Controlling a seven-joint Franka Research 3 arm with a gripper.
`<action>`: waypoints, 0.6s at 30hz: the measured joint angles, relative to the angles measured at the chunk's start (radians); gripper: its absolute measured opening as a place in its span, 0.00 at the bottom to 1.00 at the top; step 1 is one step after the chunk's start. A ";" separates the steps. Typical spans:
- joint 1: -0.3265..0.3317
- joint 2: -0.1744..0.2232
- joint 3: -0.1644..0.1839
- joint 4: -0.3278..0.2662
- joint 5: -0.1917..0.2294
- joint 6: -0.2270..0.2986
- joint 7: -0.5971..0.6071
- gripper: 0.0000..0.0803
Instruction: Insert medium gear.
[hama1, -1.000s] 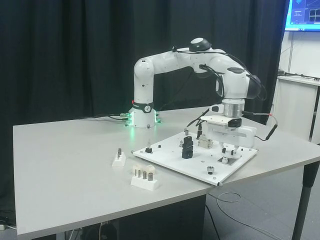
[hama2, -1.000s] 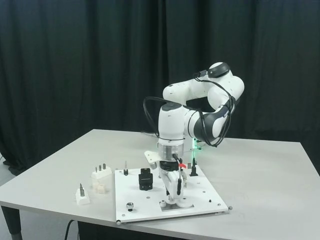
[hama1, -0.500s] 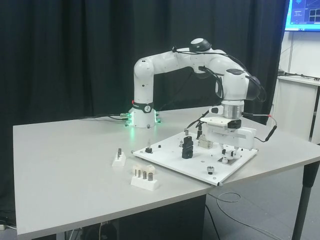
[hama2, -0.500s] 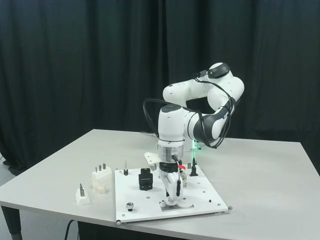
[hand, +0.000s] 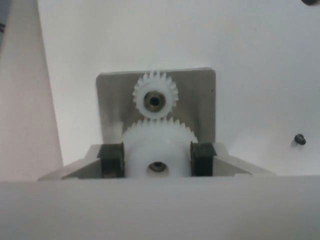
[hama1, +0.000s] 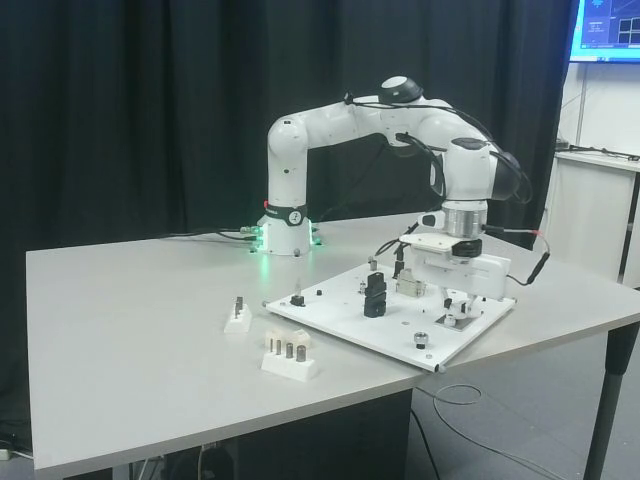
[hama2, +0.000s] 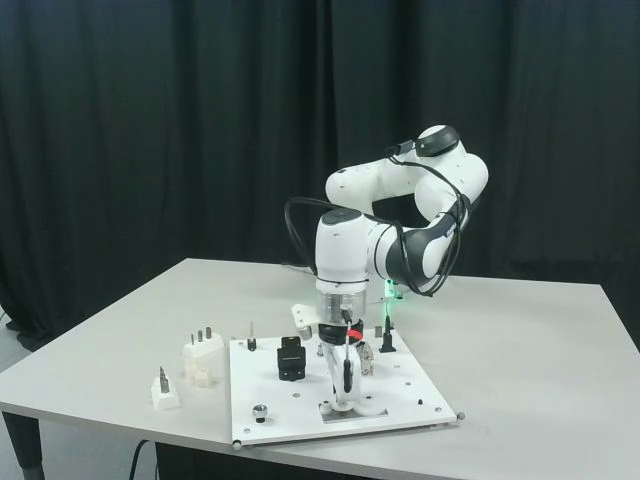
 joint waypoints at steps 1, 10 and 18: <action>0.000 0.000 0.000 0.000 0.000 -0.001 0.013 0.35; 0.000 0.000 -0.002 -0.001 0.000 -0.007 0.149 0.35; 0.000 0.000 -0.001 -0.002 0.000 -0.006 0.277 0.35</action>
